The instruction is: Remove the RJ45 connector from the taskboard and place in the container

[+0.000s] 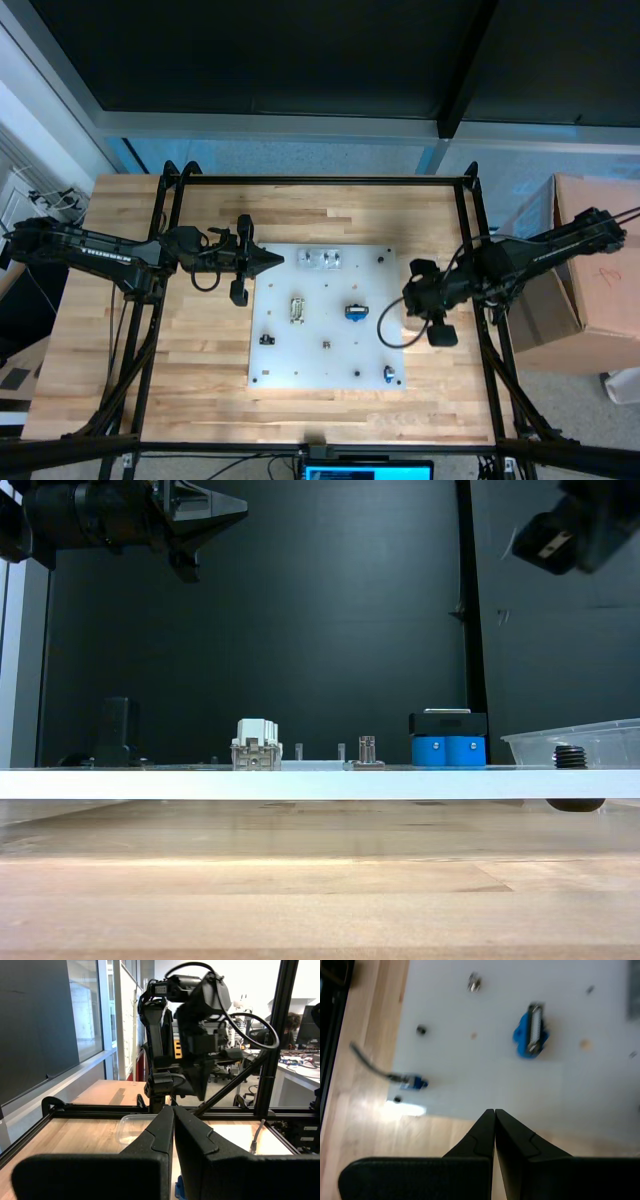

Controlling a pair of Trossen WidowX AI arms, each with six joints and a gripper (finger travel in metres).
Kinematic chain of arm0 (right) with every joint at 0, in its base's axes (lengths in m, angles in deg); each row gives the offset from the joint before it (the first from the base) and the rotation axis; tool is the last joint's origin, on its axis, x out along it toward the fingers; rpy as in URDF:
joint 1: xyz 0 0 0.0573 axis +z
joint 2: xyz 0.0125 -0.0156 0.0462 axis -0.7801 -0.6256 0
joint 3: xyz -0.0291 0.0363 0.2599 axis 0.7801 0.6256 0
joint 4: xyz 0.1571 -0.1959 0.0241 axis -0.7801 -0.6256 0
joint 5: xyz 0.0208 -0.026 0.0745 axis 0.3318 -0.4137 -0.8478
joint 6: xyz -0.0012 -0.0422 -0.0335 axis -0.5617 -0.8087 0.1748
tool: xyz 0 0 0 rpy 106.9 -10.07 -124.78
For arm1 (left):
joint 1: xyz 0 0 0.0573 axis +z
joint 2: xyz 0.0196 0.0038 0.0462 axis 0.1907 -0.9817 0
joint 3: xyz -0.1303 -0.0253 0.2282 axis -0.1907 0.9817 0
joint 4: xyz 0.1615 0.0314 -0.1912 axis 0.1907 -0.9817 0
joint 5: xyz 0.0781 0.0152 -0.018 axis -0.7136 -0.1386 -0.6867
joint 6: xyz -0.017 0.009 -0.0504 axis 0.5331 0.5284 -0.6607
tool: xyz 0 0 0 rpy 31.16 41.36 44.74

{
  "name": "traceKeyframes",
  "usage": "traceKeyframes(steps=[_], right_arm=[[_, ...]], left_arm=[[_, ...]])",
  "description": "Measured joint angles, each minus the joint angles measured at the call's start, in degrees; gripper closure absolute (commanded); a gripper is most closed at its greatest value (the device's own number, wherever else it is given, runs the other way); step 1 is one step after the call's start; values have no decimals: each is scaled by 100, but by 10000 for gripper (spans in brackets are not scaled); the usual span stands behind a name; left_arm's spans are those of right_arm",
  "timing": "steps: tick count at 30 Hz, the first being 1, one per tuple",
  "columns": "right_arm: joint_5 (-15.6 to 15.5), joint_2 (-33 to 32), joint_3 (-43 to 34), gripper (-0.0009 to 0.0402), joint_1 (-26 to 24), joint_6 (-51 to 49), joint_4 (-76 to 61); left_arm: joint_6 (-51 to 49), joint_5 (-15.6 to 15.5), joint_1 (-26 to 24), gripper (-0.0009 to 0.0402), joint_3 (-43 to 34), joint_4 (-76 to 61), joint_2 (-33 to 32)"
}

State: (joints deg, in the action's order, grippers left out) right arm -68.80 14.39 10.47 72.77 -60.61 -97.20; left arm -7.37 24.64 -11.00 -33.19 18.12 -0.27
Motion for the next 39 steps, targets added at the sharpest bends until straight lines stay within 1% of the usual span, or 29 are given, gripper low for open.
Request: traceKeyframes(steps=[7,10,16,20,24,27,34,39], right_arm=[[22,-334,-363,393,643,627,-413],[155,-605,-616,393,826,933,-708],[197,-1235,-1193,393,1102,1519,-1268],[208,-1547,-1512,393,1255,1843,-1386],[304,-1797,-1797,386,1381,2149,-1462],[302,-1961,-1941,361,1425,2317,-1541],[323,-2284,-2149,263,1530,2677,-1567],[348,-2583,-2188,208,1644,2726,-1366]], left_arm=[[0,0,0,393,2,2,0],[2,0,0,393,2,0,0],[2,2,0,393,2,2,0],[2,0,0,393,0,2,0],[2,0,0,393,0,0,0],[2,0,0,393,0,0,0],[2,0,0,393,2,0,0],[2,0,0,393,2,0,0]])
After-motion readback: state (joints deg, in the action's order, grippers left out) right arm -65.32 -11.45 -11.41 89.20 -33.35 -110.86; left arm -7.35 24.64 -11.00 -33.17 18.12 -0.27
